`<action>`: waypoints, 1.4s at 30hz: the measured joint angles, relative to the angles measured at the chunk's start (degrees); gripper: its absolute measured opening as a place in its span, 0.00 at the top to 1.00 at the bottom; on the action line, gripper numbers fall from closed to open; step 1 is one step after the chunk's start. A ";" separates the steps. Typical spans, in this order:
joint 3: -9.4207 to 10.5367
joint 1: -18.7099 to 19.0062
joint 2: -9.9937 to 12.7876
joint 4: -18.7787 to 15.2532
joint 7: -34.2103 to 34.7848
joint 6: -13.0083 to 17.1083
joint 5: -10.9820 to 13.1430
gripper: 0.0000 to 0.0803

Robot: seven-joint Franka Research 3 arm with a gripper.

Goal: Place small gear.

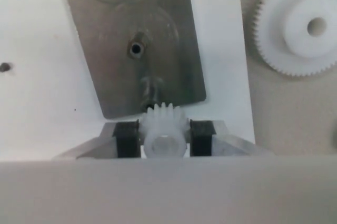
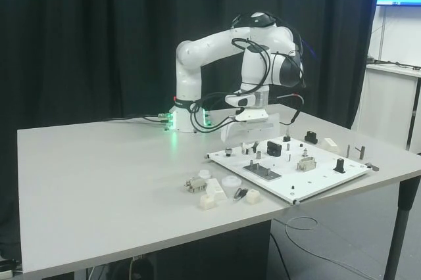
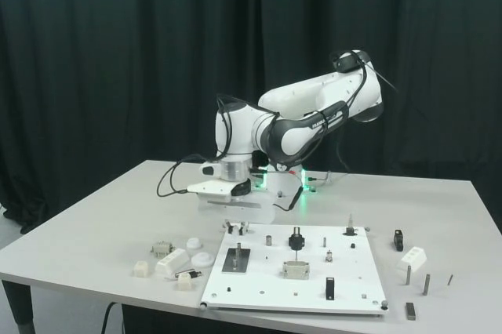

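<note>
Item: small gear [image 1: 165, 125], white, toothed, with a smooth hub below the tooth ring; apparently moulded plastic, so judged light, rigid and somewhat slick. Location: clamped in the gripper [image 1: 165, 139], whose two black pads [image 1: 126, 139] press on the hub from opposite sides, teeth standing clear beyond the fingertips. Position: held in the air above the grey metal plate [image 1: 139, 40] set into the white assembly board [image 3: 294, 275], near the board's edge closest to the robot base; just beyond the gear, a short peg [image 1: 151, 88] rises from the plate, and a threaded hole [image 1: 136, 49] lies further along. Handling note: the hub is the sound place to hold, since its plain sides give the pads flat contact and spare the fine teeth; a firm but modest squeeze should do, as a tilted gear would likely bind on a peg. Nearby: large gear [image 1: 303, 24], white, lying on the tabletop just beside the board's edge. Also present: assorted small white parts [image 2: 212, 191] loose on the tabletop off the board's front corner.
</note>
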 joint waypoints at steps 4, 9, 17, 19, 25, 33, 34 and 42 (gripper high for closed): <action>-0.22 -0.06 0.00 0.00 0.00 0.18 -0.53 0.75; -0.36 -0.49 0.00 0.00 0.00 1.36 -1.61 0.75; -0.33 -2.55 -0.08 -0.15 -2.07 3.41 -3.33 0.75; -0.29 -3.24 -0.13 -0.30 -3.13 3.56 -3.39 0.75; 0.07 -5.50 -0.32 -0.79 -6.32 3.68 -3.38 0.75; 1.33 -7.73 -0.42 -1.06 -9.09 3.65 -1.89 0.75; 1.50 -7.89 -0.45 -1.08 -9.35 3.65 -1.63 0.75; 2.72 -8.62 -1.05 -1.27 -10.53 3.77 -0.06 0.75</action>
